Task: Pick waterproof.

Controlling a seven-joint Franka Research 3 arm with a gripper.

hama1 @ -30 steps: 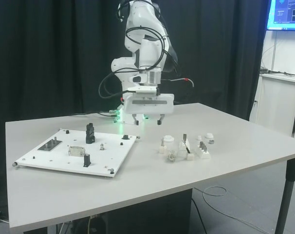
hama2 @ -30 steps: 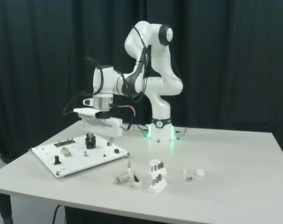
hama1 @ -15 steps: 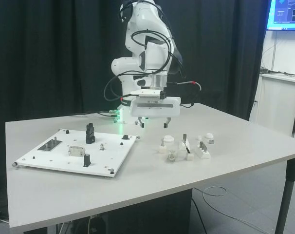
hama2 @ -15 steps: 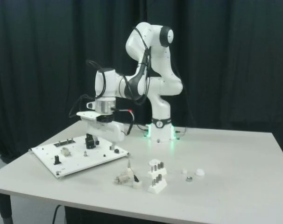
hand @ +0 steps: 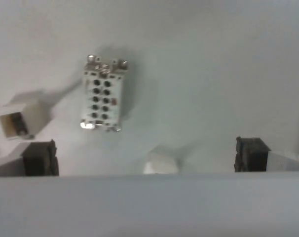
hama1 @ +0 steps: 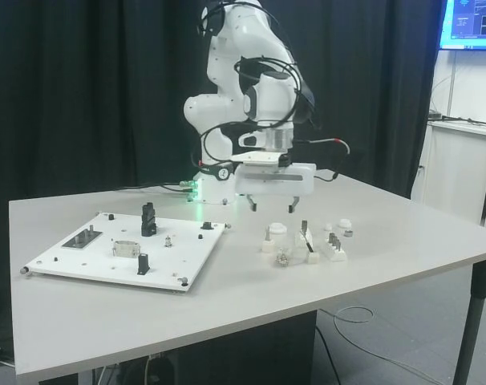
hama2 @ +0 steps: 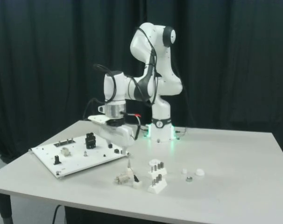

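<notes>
The end effector (hama1: 270, 208) hung spread above the small parts (hama1: 305, 241) on the table (hama1: 107, 313); its own body cut off the wrist view.

The white arm (hama1: 247, 48) rose from its base (lit green at the foot), folded at the elbow and reached forward and down. Its gripper (hama1: 270, 207) pointed straight down above the table, fingers (hand: 40, 158) spread apart, apparently holding nothing.

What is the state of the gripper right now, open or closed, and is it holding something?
Gripper: open and holding nothing, hanging above the grey table over the small white parts.
</notes>
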